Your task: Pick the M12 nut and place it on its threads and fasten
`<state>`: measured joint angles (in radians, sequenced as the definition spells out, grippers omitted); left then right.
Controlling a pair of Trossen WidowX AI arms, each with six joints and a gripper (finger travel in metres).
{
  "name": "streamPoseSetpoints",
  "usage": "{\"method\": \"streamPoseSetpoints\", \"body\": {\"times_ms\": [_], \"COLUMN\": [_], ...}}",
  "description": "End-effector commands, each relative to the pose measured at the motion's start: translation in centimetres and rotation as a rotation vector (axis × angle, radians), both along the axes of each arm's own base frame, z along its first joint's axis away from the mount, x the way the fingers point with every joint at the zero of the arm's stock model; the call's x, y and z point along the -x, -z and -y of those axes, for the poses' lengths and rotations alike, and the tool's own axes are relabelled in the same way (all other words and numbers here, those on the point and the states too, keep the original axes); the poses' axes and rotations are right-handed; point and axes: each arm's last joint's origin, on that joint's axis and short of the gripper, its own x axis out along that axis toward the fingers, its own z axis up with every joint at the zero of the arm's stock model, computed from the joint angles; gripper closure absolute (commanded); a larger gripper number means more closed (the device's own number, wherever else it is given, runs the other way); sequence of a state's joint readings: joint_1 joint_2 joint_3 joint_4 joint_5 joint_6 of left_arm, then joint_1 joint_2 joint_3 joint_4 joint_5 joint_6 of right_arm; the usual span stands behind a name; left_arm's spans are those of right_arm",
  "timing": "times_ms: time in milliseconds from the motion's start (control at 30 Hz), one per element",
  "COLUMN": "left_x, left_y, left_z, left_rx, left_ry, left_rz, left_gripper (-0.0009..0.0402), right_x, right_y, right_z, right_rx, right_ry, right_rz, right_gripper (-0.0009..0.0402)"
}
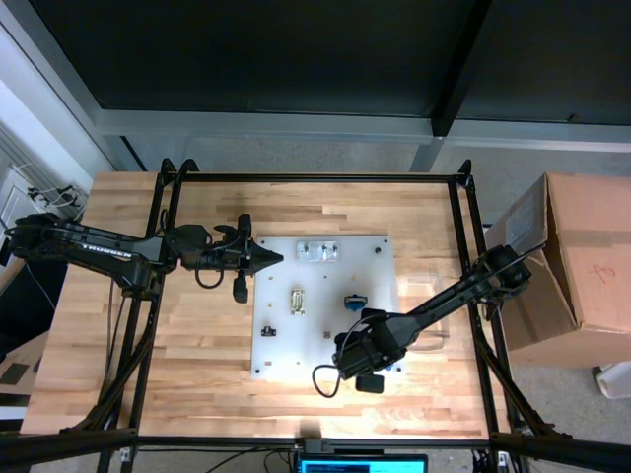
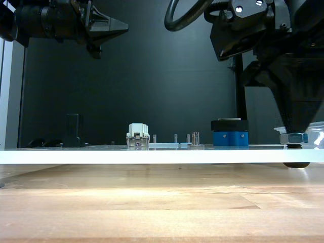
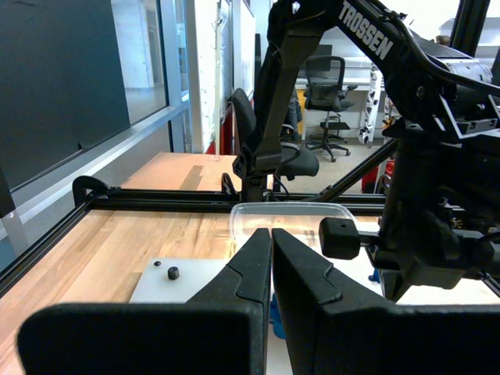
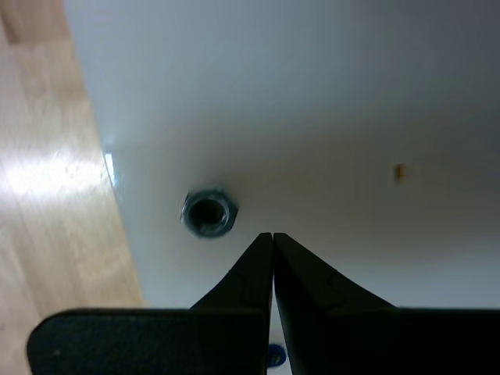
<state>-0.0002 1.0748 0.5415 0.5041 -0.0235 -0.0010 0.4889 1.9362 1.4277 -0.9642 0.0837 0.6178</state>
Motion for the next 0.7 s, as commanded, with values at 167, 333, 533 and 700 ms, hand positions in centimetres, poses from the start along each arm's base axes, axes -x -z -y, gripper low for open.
{"method": "streamPoseSetpoints", "body": {"times_ms": [167,333,533,700], "left_x": [0.0,0.0,0.0,0.0], "left_y": [0.0,0.0,0.1,0.1], "left_z": [0.0,0.0,0.0,0.0], "left_rx": [0.000,0.000,0.000,0.000], "left_ry": [0.000,0.000,0.000,0.000], "left_rz": [0.000,-0.003,-0.010,-0.006], "left_gripper": [0.0393,0.0393,0.0393,0.0393], "right_x": [-0.2,0.2,0.1,0.0], "right_y": [0.4,0.4,0.3,0.3], "right_z": [-0.8,-1.0,-0.4,0.1], "right_rx": [-0.206,-0.327,-0.165,-0.022], "right_ry": [-0.088,-0.117,-0.063,-0.017], "right_rz": [-0.041,-0.115,-0.058,0.003], "right_gripper": [0.0393,0.0393,0.0393,0.0393]}}
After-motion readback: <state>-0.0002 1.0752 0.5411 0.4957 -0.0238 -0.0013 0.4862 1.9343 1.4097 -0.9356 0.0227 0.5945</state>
